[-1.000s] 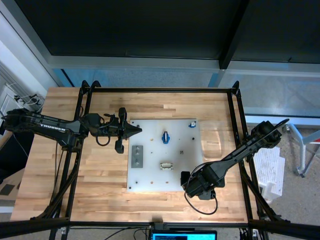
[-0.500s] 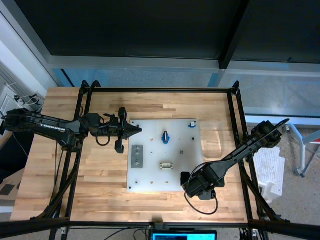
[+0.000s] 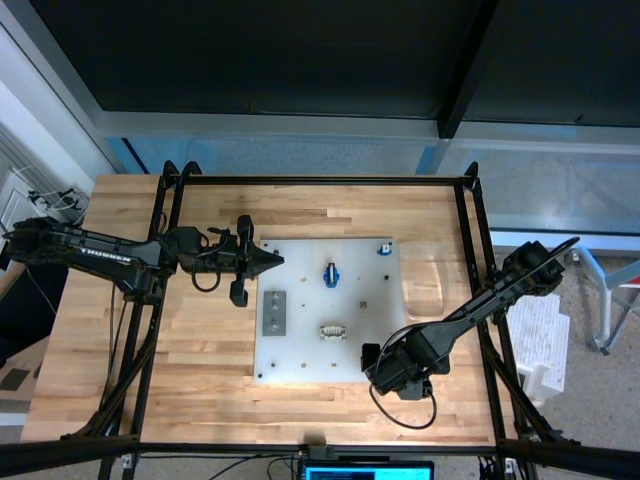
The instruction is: Pick the 16mm bar and install on taskboard
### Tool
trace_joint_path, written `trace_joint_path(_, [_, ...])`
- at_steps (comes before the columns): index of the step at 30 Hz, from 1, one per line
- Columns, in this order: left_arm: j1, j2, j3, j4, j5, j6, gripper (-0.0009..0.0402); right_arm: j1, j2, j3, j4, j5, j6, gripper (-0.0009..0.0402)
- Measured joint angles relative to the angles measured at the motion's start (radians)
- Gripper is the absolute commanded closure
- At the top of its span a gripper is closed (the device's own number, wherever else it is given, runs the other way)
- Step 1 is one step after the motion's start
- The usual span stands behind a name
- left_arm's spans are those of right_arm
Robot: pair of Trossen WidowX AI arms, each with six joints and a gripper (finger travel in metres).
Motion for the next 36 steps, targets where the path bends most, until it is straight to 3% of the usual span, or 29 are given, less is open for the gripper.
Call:
trace_joint_path(10, [0.000,0.000,0.000,0.000,0.000,0.000,0.0393,0.000,0.000,-0.002,-0.006,-0.001,-0.002,0.0393])
trace_joint_path(15, [0.000,0.000,0.000,0.000,0.000,0.000,0.0393,-0.001,0.000,-0.002,-0.006,-0.019,0.000,0.0393])
trace_joint_path(36, [0.000,0.000,0.000,0.000,0.000,0.000,0.0393,0.000,-0.001,-0.073,0.074,-0.019,0.000,0.0393])
